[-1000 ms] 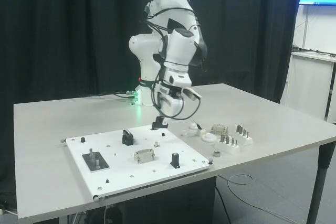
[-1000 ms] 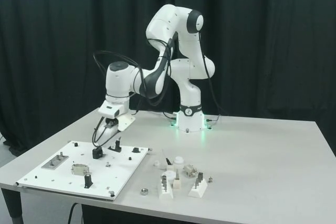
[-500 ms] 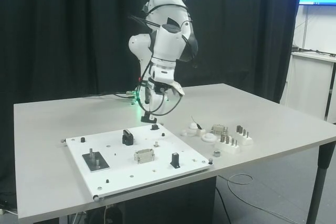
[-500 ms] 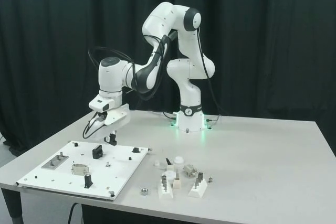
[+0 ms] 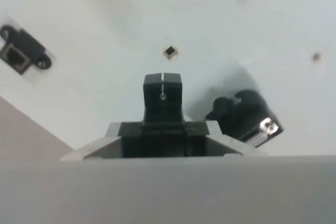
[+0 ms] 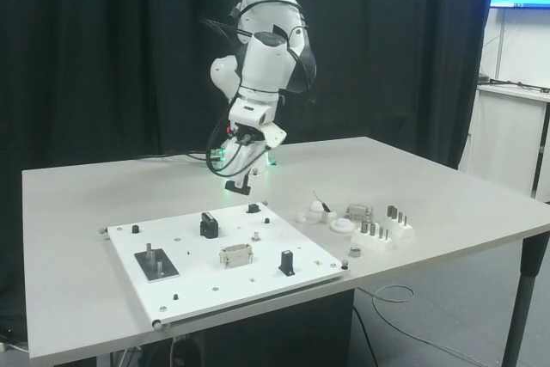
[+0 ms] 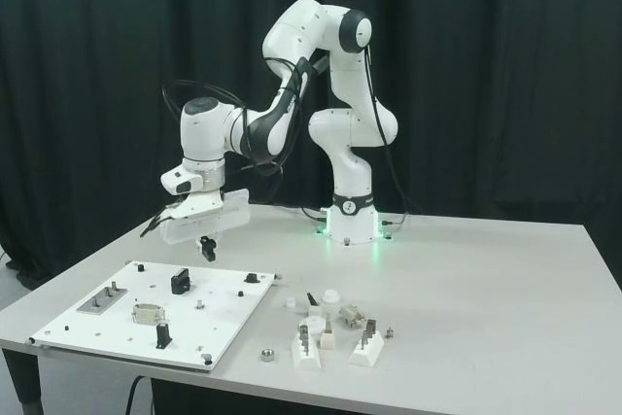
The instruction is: Insert D-SUB.
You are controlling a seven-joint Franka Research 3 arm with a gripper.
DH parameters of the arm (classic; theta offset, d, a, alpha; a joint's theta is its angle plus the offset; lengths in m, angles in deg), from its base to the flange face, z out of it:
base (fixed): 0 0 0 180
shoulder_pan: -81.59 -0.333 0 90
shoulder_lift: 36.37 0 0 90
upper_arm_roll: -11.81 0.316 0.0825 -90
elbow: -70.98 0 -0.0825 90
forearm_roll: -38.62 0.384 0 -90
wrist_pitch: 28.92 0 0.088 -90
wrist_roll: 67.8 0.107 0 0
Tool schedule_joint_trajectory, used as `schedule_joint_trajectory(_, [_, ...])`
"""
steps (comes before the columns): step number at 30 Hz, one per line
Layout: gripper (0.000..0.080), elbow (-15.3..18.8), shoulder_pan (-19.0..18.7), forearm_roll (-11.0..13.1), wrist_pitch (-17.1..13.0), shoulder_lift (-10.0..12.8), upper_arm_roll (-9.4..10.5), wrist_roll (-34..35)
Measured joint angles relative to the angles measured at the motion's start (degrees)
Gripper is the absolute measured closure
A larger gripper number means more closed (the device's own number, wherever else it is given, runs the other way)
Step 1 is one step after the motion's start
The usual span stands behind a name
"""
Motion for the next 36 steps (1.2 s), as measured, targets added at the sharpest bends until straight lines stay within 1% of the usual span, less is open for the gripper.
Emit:
schedule_joint_trajectory(3, [0.0649,0.5,0.0,0.0,0.0,-0.6,-0.12,3.4])
schedule_joint_trajectory(8, [0.0649,1.4,0.0,0.0,-0.3,-1.5,-0.51,6.7])
schedule_joint_trajectory(12, [0.0649,2.1,0.0,0.0,-1.2,-1.8,-1.01,9.4])
schedule_joint_trajectory(20, [0.0649,3.8,0.0,-0.1,-4.0,-1.9,-2.39,15.4])
schedule_joint_trajectory(25, [0.0649,4.8,0.0,0.0,-5.7,-1.9,-3.24,21.0])
schedule_joint_trajectory(31, [0.0649,5.4,0.0,0.1,-6.8,-1.9,-3.8,29.5])
schedule_joint_trajectory(36, [0.0649,5.5,0.0,1.1,-6.9,-1.9,-4.05,33.4])
